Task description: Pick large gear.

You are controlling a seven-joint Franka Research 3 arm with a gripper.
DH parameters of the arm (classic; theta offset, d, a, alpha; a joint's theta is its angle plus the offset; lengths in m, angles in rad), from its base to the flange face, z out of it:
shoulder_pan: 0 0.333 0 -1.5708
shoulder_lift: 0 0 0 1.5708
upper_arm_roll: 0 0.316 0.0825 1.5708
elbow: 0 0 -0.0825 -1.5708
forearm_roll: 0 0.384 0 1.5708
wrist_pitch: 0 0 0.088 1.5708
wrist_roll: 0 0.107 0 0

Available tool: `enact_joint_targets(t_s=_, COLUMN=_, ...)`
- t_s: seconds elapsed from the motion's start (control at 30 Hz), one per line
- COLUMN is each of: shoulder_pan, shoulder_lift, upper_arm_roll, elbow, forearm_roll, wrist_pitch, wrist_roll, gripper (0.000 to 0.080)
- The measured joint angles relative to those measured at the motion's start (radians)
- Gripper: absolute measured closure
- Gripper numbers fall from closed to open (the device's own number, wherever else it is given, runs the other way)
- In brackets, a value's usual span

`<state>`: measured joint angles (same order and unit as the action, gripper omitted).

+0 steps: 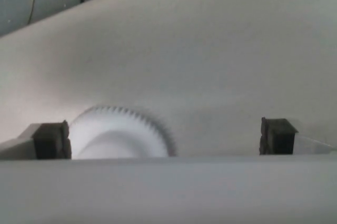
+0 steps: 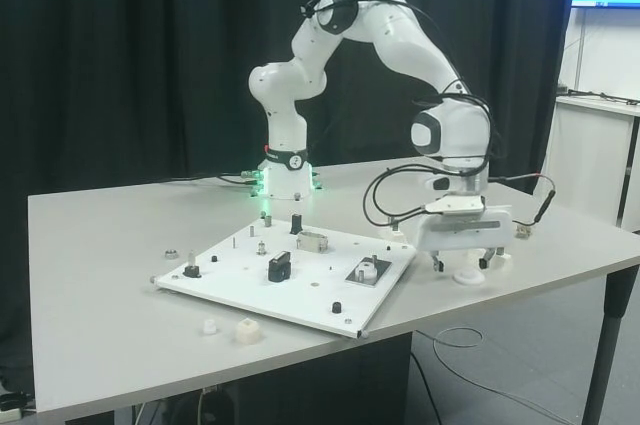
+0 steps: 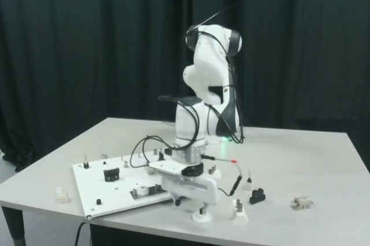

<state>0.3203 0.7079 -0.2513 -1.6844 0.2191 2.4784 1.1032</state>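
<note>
the gripper (image 1: 164,138) hangs low over the table (image 1: 210,66) with its fingers (image 1: 277,136) wide apart, and the gear (image 1: 120,133) lies flat between them but hard against one pad and far from the other. closing from here could shove it sideways or pinch it off-centre and let it slip. a near edge hides the gear's lower half in the wrist view, and the board (image 2: 300,285) stands beyond
</note>
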Motion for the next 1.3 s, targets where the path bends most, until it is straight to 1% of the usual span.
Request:
enact_joint_targets(t_s=0.33, shoulder_pan=0.03, shoulder_lift=0.023, upper_arm_roll=0.004, elbow=0.018, forearm_roll=-0.054, wrist_pitch=-0.025, wrist_roll=0.0, gripper=0.0003)
enact_joint_targets(t_s=0.63, shoulder_pan=0.033, shoulder_lift=0.034, upper_arm_roll=0.016, elbow=0.033, forearm_roll=-0.095, wrist_pitch=-0.047, wrist_roll=0.0, gripper=0.0003)
enact_joint_targets(t_s=0.83, shoulder_pan=0.03, shoulder_lift=0.046, upper_arm_roll=0.019, elbow=0.046, forearm_roll=-0.107, wrist_pitch=-0.053, wrist_roll=0.0, gripper=0.0003)
enact_joint_targets(t_s=1.07, shoulder_pan=0.027, shoulder_lift=0.06, upper_arm_roll=0.023, elbow=0.06, forearm_roll=-0.108, wrist_pitch=-0.056, wrist_roll=-0.002, gripper=0.0003)
enact_joint_targets(t_s=1.3, shoulder_pan=0.022, shoulder_lift=0.071, upper_arm_roll=0.026, elbow=0.081, forearm_roll=-0.108, wrist_pitch=-0.077, wrist_roll=-0.007, gripper=0.0003)
